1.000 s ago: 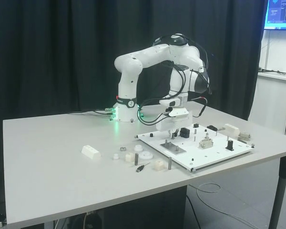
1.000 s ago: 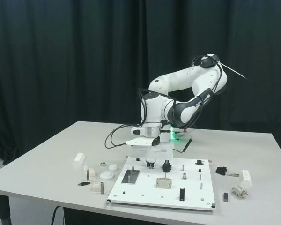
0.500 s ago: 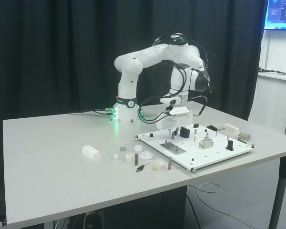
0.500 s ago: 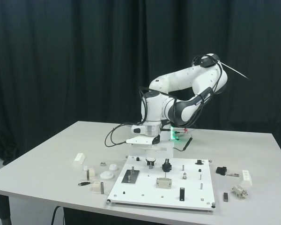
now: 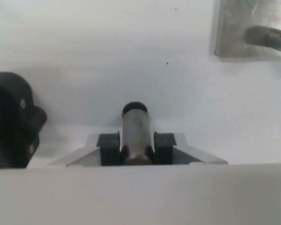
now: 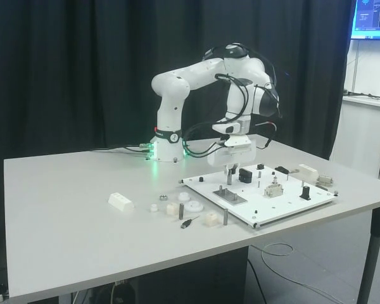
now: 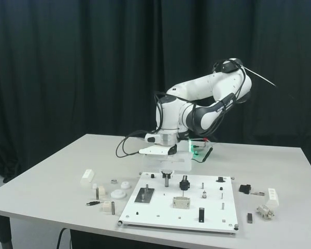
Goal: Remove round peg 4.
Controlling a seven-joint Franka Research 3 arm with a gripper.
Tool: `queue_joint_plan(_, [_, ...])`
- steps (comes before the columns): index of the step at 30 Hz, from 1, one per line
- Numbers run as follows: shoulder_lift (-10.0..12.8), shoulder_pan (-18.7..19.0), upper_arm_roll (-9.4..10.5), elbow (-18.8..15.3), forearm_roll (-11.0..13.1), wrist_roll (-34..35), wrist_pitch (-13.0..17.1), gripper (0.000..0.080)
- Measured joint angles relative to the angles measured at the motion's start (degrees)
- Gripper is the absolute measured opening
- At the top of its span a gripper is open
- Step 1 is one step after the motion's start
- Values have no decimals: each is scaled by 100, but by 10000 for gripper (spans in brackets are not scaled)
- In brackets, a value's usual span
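No brand, label or writing legible anywhere on arm, board or loose parts. Gripper (image 5: 136,149) closed on round peg 4 (image 5: 135,131), black finger pads (image 5: 109,147) pressed against either side of the grey cylinder, dark top end of the peg showing beyond them. Peg hanging upright from the gripper (image 7: 167,175) above the white board (image 7: 160,211), clear of the surface near its far edge, just beside the black knob-like fitting (image 7: 184,183). Same grip barely readable from the first room view, gripper (image 6: 230,168) and peg merging into one small dark shape over the board (image 6: 285,204). Wrist view half blocked by the pale underside of the hand; black fitting (image 5: 11,119) cut off at the frame edge; grey metal plate (image 5: 234,33) with a lying pin also cut off, only a corner visible. Small white and grey parts (image 7: 114,193) scattered on the grey table (image 7: 57,176) beside the board, too small to identify singly. Green light (image 6: 153,151) glowing at the arm's base. Screen corner (image 6: 372,18) at the room's edge, content unreadable.
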Motion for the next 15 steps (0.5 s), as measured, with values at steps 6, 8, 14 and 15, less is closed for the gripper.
queue_joint_plan(6, [-3,82,-195,0,-108,40,-108,150])
queue_joint_plan(8, [-5,108,-253,0,-122,44,-130,150])
queue_joint_plan(14, [-7,172,-386,0,-169,45,-193,150])
queue_joint_plan(15, [-8,179,-402,0,-176,45,-201,150])
